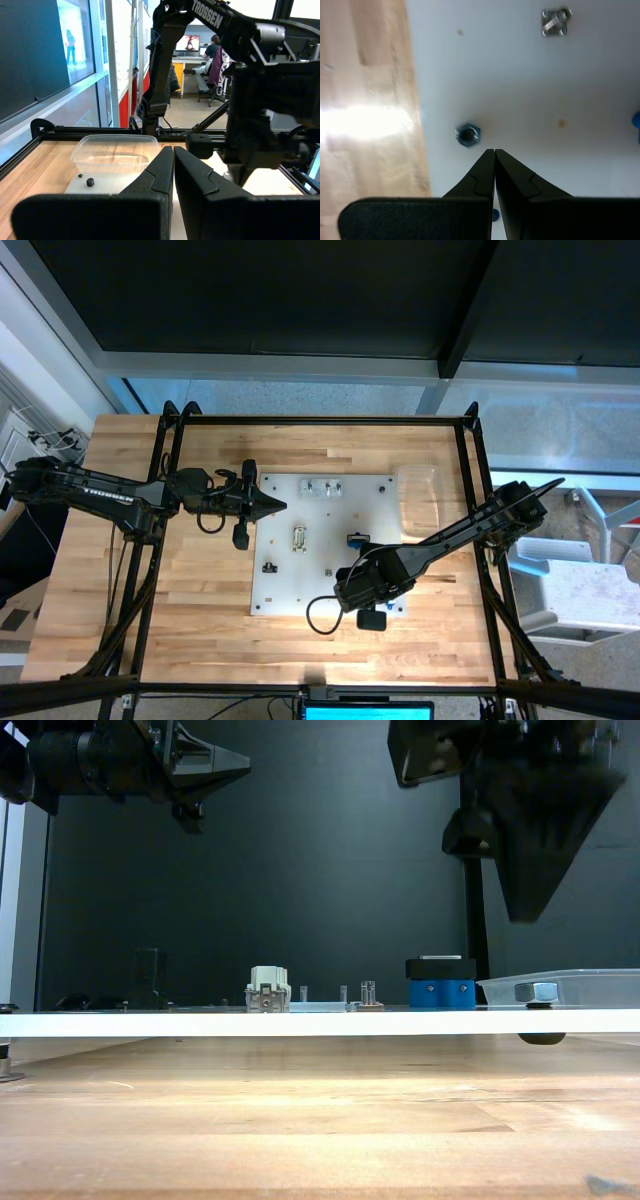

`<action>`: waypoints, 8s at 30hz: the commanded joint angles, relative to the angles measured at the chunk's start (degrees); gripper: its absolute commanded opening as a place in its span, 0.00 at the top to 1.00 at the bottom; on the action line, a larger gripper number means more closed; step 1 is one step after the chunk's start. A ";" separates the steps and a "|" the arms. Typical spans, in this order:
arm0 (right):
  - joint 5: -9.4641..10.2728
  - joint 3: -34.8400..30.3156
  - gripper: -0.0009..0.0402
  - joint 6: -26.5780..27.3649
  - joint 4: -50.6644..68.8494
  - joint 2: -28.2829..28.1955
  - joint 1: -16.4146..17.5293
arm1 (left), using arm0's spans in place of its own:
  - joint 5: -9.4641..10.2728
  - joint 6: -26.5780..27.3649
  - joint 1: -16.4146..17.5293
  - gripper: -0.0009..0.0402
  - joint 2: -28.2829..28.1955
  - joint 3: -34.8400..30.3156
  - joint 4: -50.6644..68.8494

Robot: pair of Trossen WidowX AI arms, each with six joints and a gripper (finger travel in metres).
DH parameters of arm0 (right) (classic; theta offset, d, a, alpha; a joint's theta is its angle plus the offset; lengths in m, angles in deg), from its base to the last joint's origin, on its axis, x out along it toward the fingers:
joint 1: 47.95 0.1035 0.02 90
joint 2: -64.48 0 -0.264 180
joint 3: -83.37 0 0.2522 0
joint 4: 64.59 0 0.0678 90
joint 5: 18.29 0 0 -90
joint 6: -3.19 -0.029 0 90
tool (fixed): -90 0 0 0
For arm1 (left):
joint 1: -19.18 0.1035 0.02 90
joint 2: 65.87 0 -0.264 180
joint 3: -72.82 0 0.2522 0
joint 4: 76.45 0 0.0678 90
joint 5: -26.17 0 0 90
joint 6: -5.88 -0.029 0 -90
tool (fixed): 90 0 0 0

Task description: Unfasten the M12 fastener and place in the container

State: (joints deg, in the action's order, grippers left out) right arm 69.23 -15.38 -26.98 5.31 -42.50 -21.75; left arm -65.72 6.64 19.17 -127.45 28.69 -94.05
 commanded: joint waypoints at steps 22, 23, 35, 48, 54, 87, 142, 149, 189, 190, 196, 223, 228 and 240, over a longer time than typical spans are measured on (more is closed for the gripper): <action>6.58 4.85 0.98 1.11 -6.99 -3.45 0.20 | -0.02 0.00 0.00 0.98 -0.02 0.00 0.00; 6.56 5.05 0.98 1.18 -7.21 -3.45 0.20 | -0.02 0.00 0.02 0.98 0.00 0.00 0.00; 3.37 5.46 0.98 1.07 -8.04 -3.41 0.13 | 0.00 0.00 0.00 0.98 -0.02 0.00 0.00; -9.42 4.94 0.98 -2.89 -3.21 -2.86 0.09 | -0.02 0.00 0.00 0.98 -0.02 0.00 0.00; -9.35 4.92 0.98 -2.62 -2.34 -1.97 0.17 | -0.02 0.00 0.00 0.98 -0.02 0.00 0.00; 7.39 2.99 0.98 -1.97 -7.19 -4.92 0.59 | -0.02 0.00 0.00 0.98 -0.02 0.00 0.00; 6.73 0.70 0.98 -5.38 -2.64 0.07 0.94 | -0.02 0.00 0.02 0.98 -0.02 0.00 0.07; 7.02 2.86 0.98 -5.35 -6.60 -2.56 0.96 | 0.00 0.00 0.00 0.98 -0.02 0.00 0.02; -0.92 0.81 0.98 -21.38 1.07 -3.04 0.85 | -0.02 0.00 0.00 0.98 -0.02 0.00 0.00; -0.92 0.22 0.98 -23.69 1.57 -3.02 0.85 | -0.02 0.00 0.00 0.98 -0.02 0.00 0.02; -0.72 -2.73 0.98 -24.90 2.60 -3.02 0.96 | -0.02 0.00 0.00 0.98 -0.02 0.00 0.00; -1.03 -4.63 0.43 -25.46 2.69 -7.89 0.94 | -0.02 0.00 0.02 0.98 -0.02 0.00 0.00; -2.10 -4.61 0.46 -25.18 2.78 -7.89 0.81 | -0.02 0.00 0.00 0.98 -0.02 0.00 0.00; -2.47 -4.57 0.49 -23.32 1.57 -10.12 0.50 | -0.02 0.00 0.00 0.98 -0.02 0.00 0.00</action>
State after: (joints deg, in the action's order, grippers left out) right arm 66.76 -19.97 -50.43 7.04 -52.40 -21.23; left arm -65.75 6.66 19.17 -127.48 28.69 -94.02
